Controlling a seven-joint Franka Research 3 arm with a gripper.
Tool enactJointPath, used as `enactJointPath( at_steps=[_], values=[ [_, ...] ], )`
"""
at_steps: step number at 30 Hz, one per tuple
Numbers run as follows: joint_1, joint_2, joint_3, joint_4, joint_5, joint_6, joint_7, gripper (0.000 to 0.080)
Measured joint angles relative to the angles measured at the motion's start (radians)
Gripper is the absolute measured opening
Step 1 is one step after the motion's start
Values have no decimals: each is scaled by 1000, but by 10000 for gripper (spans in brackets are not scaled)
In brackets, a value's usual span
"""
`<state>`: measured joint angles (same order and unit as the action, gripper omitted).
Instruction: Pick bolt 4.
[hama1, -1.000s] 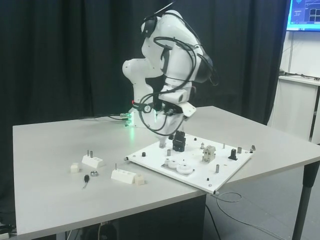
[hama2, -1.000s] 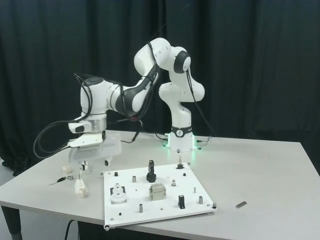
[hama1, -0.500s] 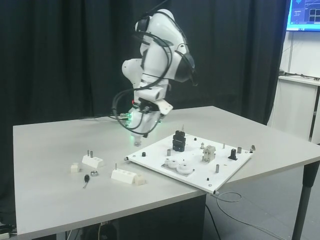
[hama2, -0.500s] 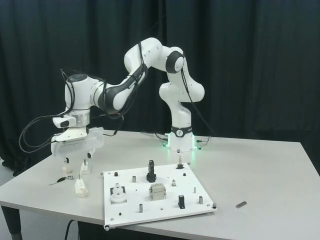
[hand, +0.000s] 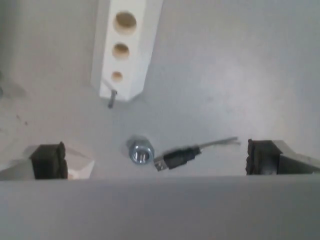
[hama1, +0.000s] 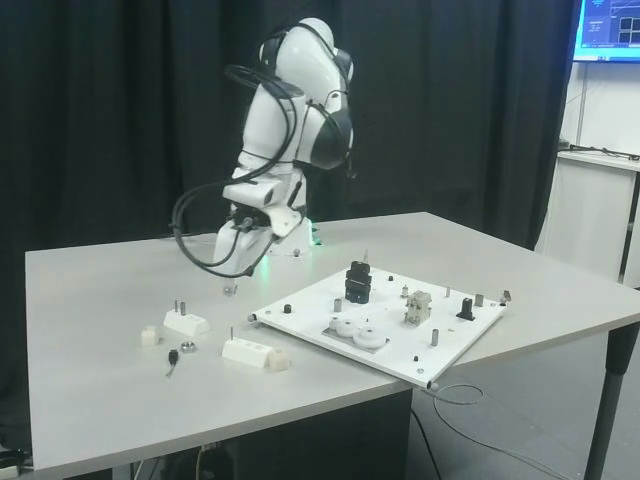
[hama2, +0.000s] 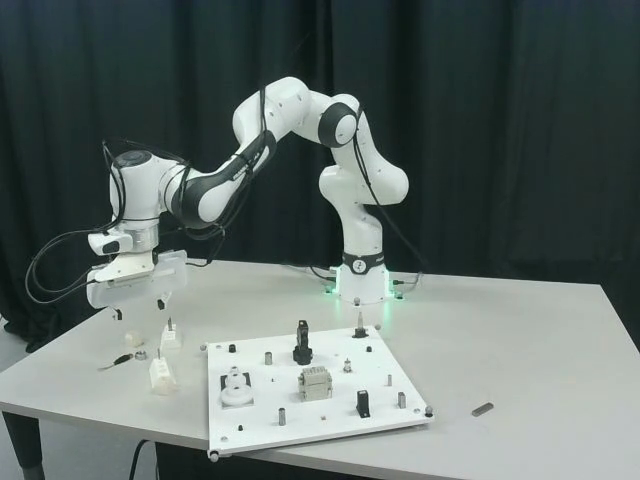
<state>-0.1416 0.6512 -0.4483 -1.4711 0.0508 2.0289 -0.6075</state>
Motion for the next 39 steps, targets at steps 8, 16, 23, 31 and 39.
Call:
enactJointPath(
  at_steps=[8,16,23,31,39],
  values=[
    [-31,22,0,-8,1,15,-4,800],
    [-55,49,3,-35,7,49,-39,800],
    [-70,66,4,-73,29,102,-52,800],
    [-82,68,3,-135,56,188,-51,800],
    [-94,69,3,-198,66,274,-51,800]
  ],
)
